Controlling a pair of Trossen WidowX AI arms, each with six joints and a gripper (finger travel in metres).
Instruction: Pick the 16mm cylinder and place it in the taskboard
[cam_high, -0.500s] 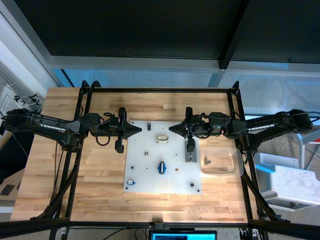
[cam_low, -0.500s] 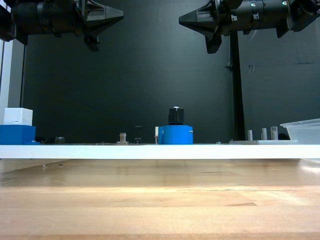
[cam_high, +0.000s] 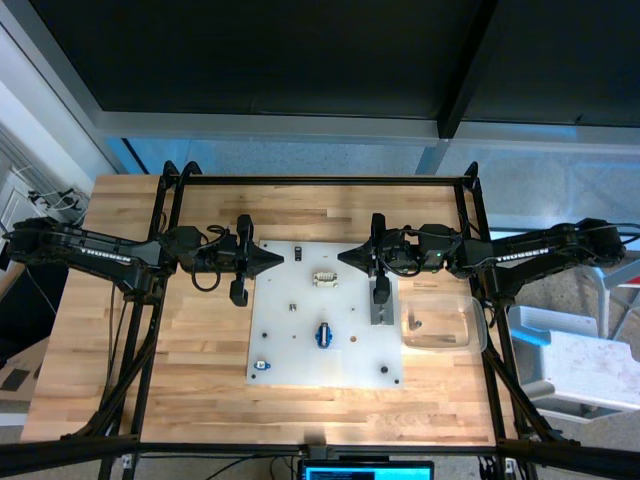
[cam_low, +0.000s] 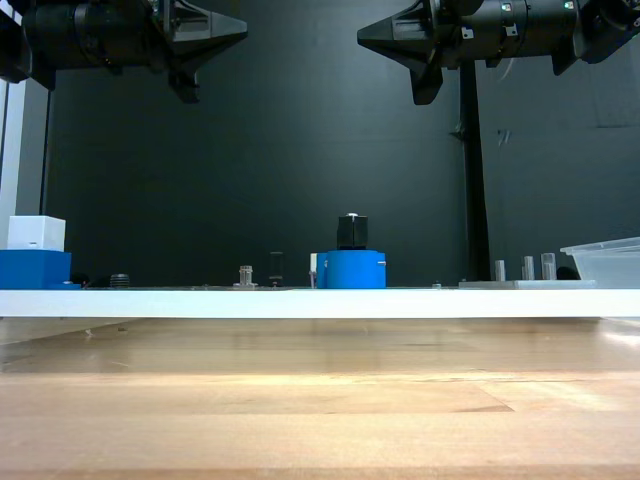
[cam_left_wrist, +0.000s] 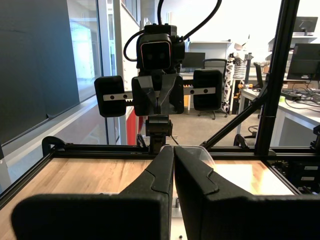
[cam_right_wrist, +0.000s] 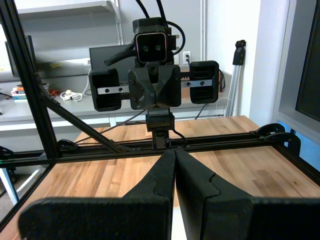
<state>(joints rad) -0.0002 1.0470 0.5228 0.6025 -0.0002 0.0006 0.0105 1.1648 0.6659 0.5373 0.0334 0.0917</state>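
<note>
Hanging high above the bench (cam_high: 110, 370), the left gripper (cam_high: 272, 257) is held level and pointed inward, left of centre in the high view, where it is seen over the upper left part of the taskboard (cam_high: 290, 350). Its fingers (cam_left_wrist: 161, 172) are pressed together in the left wrist view, and nothing is gripped.

On the white board, a beige connector (cam_high: 324, 278) is set near the far edge. A blue fitting (cam_high: 323, 335) stands at the middle, and a grey metal block (cam_high: 381, 305) lies along the right side.

Right of centre, the right gripper (cam_high: 343, 257) is pointed back at the left one, equally high and well clear of the board in the low view. Its fingers (cam_right_wrist: 162, 182) are likewise closed on nothing.

At the right, just beside the board, a clear tray (cam_high: 478, 335) is placed. A tiny dark piece, taken to be the 16mm cylinder (cam_high: 415, 322), lies inside it, well apart from both grippers.
</note>
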